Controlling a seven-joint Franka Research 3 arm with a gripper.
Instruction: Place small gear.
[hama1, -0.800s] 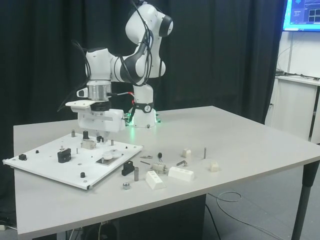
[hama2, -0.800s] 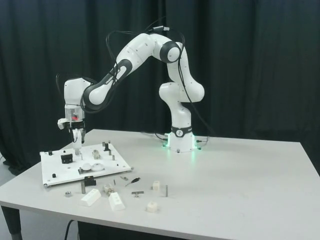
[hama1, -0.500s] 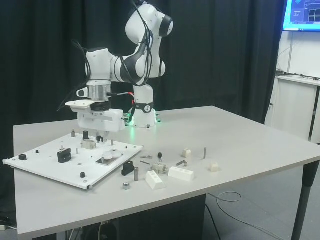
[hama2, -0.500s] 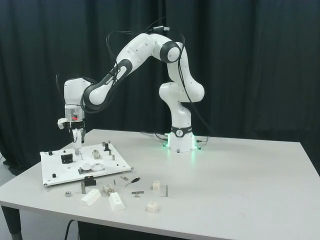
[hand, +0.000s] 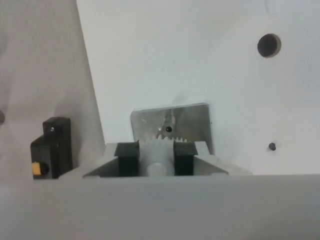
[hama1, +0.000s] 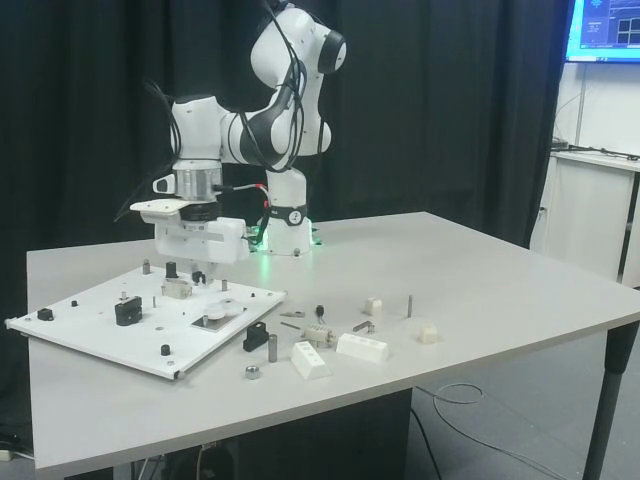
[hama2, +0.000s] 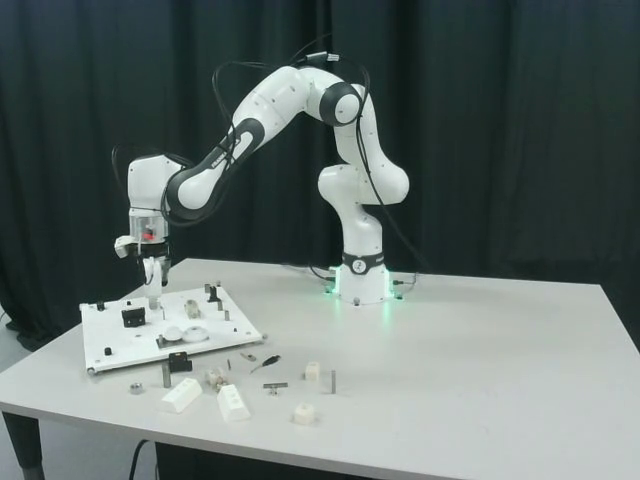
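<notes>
In the wrist view my gripper (hand: 156, 156) is shut on the small white gear (hand: 156, 148), whose teeth show between the two black fingers (hand: 126, 158). Just beyond it lies a grey metal plate (hand: 192, 122) with a small pin (hand: 169, 129), mounted on the white board (hand: 200, 60). In the first room view the gripper (hama1: 199, 274) hangs just above the board (hama1: 90, 322), over the grey fixture (hama1: 178, 290). The second room view has the gripper (hama2: 155, 288) low over the board's far left part (hama2: 110, 340). There the gear is too small to see.
Two white gears (hama1: 222, 313) and a black block (hama1: 127, 312) sit on the board. Beside the board lie a black block (hama1: 256, 337), a nut (hama1: 252, 372), white blocks (hama1: 310, 360), small cubes (hama1: 428, 333) and an upright pin (hama1: 409, 304). The robot base (hama1: 283, 235) stands behind.
The hand has shifted only very slightly, a touch upward over the board. Nothing else on the table has moved.
</notes>
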